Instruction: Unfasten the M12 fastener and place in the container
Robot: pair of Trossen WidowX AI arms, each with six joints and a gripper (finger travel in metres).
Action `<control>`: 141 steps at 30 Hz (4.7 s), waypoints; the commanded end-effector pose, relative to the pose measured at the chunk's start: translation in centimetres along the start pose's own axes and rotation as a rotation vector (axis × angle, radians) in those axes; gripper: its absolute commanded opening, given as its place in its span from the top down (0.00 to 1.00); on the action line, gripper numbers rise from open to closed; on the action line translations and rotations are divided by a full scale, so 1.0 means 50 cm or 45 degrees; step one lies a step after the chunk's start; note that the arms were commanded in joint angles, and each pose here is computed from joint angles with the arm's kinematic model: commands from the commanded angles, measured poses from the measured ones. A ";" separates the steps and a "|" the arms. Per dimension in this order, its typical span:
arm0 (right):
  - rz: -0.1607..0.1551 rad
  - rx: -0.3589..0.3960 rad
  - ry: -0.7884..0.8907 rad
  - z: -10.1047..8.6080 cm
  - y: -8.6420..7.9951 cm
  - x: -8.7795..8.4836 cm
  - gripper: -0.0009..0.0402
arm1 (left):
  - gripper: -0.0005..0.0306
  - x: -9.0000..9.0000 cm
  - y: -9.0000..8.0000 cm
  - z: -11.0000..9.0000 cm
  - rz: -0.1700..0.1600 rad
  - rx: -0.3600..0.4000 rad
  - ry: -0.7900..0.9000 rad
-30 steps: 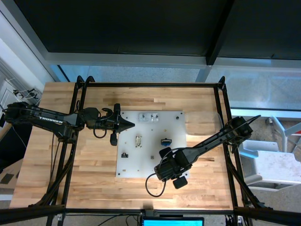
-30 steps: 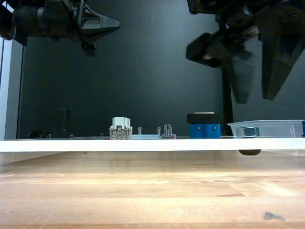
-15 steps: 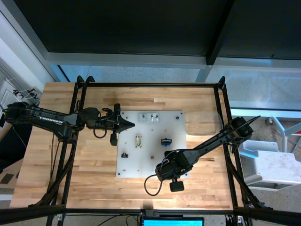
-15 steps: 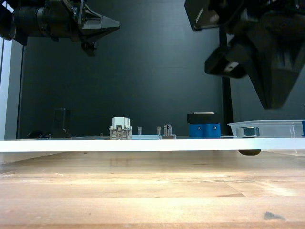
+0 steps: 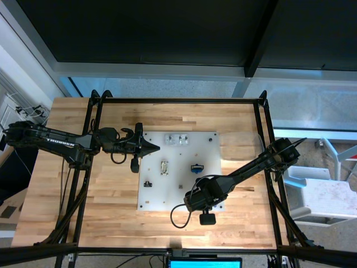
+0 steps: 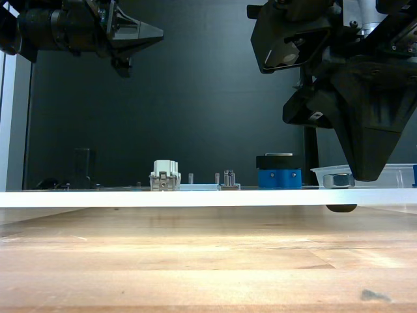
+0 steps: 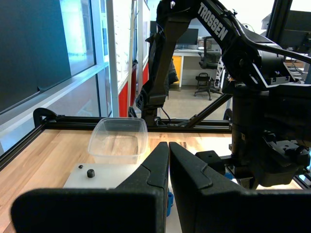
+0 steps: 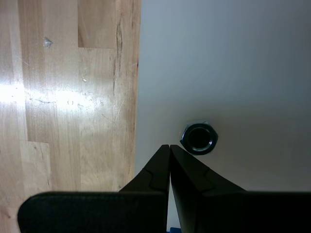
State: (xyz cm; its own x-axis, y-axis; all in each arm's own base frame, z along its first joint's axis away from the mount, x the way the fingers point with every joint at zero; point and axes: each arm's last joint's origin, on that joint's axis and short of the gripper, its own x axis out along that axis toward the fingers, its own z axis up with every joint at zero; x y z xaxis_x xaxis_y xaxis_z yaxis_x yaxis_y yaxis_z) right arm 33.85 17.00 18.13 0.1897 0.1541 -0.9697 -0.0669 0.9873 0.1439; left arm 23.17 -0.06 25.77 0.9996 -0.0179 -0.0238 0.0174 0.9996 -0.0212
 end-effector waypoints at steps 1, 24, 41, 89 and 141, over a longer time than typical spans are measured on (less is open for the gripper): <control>-0.024 0.002 -0.005 0.000 -0.003 0.000 0.98 | 0.98 0.000 0.000 0.000 0.000 0.000 0.000; -0.363 0.115 -0.088 -0.009 -0.017 -0.051 0.98 | 0.98 0.000 0.000 0.000 0.000 0.000 0.000; 0.023 0.156 -0.010 0.002 0.010 -0.034 0.98 | 0.98 0.000 0.000 0.000 0.001 0.000 0.002; 0.043 0.261 0.034 0.007 0.022 -0.068 0.98 | 0.98 0.000 0.000 0.000 0.000 0.000 0.001; 0.041 0.230 0.003 0.003 0.007 -0.077 0.98 | 0.98 0.000 0.000 0.000 0.003 0.000 0.000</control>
State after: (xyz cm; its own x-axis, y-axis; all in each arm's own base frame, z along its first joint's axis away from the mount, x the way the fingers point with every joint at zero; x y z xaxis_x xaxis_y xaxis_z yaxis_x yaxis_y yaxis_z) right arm 33.19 16.41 21.92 0.1924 0.1438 -0.9707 0.1331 0.9763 0.1709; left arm 23.17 -0.05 25.77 0.9996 -0.0153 -0.0246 0.0147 0.9997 -0.0208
